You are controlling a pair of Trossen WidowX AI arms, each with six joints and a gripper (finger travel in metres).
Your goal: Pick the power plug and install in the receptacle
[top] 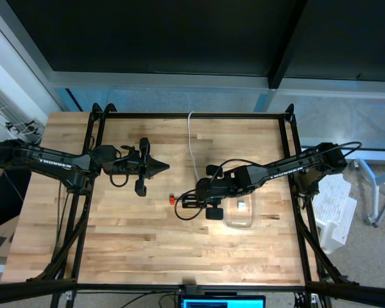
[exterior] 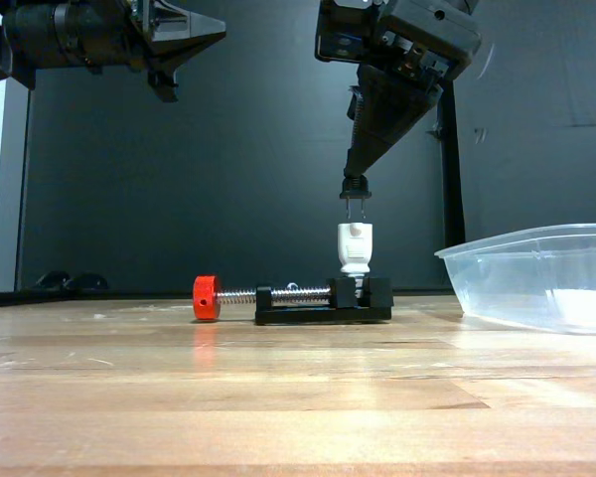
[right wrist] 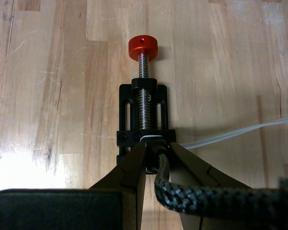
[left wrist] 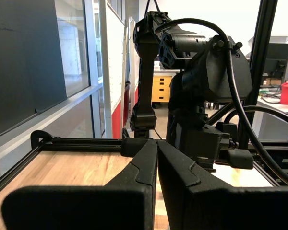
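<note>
The power plug is a tiny dark piece with two prongs pointing down, and my right gripper is shut on it. Its prong tips hang just above the white receptacle, which stands upright in the black clamp with a red knob. In the right wrist view the fingertips close around the plug and its braided cord, directly over the clamp. My left gripper hovers shut and empty over the left half of the table, well away from the clamp.
A clear plastic tray with a small white piece inside sits just right of the clamp. The white cable runs from the receptacle to the table's far edge. A black frame borders the table.
</note>
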